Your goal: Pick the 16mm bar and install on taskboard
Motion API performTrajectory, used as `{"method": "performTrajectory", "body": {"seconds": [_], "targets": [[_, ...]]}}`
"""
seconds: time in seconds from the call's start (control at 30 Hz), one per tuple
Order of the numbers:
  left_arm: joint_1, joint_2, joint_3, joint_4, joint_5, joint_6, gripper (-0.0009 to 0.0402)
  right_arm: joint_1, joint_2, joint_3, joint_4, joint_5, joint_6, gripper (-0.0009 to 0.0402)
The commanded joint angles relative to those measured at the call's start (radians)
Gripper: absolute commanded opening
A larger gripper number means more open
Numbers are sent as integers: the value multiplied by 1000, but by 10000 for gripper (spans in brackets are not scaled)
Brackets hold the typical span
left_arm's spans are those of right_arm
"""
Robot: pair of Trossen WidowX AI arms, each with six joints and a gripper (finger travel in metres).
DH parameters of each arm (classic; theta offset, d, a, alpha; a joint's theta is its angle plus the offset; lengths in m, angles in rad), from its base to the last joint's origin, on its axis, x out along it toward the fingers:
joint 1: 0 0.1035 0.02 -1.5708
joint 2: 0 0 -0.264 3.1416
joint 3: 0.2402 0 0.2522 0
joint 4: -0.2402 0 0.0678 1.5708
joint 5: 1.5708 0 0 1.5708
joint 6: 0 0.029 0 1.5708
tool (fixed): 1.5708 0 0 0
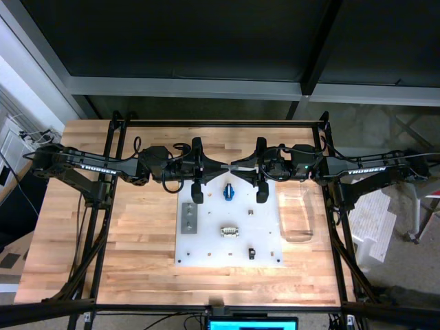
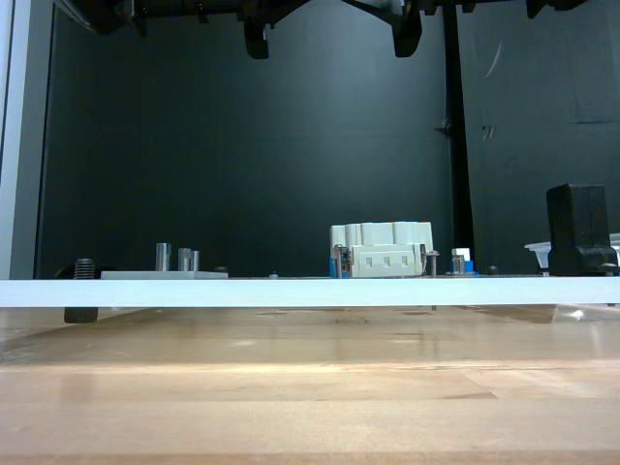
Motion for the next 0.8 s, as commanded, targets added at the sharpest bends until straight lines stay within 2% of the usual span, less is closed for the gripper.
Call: {"method": "performTrajectory", "body": {"seconds": [0.03,0.43,0.8], "targets": [[0,1,0,0,0,0,0,0,0,1,-4,0,-2,80],[0,1,0,-1,4,0,0,0,0,1,-8,0,-6,-1],[0,1,0,-5,5,0,11,0,0,1,-8,0,-8,4]]}}
